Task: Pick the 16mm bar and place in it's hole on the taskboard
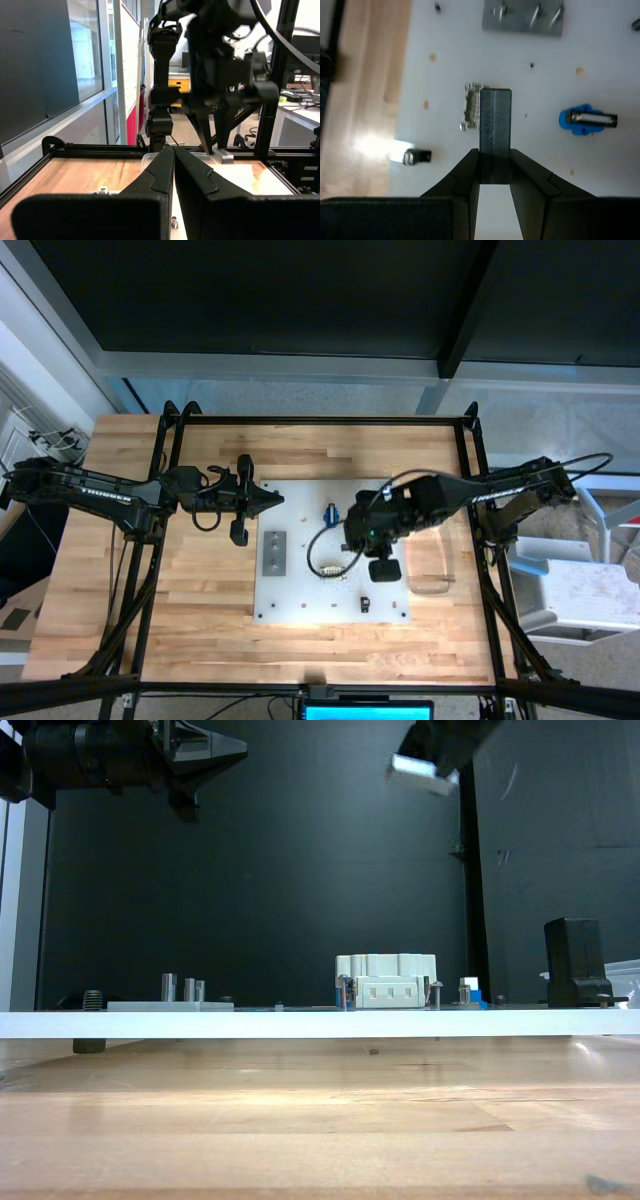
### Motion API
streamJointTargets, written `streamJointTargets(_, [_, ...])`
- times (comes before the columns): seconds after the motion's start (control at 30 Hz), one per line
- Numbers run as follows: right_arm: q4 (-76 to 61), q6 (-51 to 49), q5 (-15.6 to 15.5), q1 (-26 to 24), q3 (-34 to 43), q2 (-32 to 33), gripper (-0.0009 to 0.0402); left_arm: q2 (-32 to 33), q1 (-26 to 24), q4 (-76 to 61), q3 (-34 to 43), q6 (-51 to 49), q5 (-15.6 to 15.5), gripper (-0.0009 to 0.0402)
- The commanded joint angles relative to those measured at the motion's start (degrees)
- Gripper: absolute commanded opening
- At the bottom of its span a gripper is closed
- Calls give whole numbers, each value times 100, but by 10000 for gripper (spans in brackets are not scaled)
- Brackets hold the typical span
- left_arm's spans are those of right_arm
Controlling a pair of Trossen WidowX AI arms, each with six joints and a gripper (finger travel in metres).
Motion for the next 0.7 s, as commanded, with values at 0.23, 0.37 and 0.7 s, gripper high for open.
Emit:
streamJointTargets(0.23, [-83, 0, -37, -533, 581, 4, 0, 0, -2, 4, 48, -7, 7, 0])
streamJointTargets(0.37, [-96, 4, -37, -651, 629, 4, 0, 0, -2, 4, 57, -114, 48, 0])
streamJointTargets(0.7, [-35, 52, -175, -741, 643, 35, 0, 7, -13, -11, 81, -461, 304, 30])
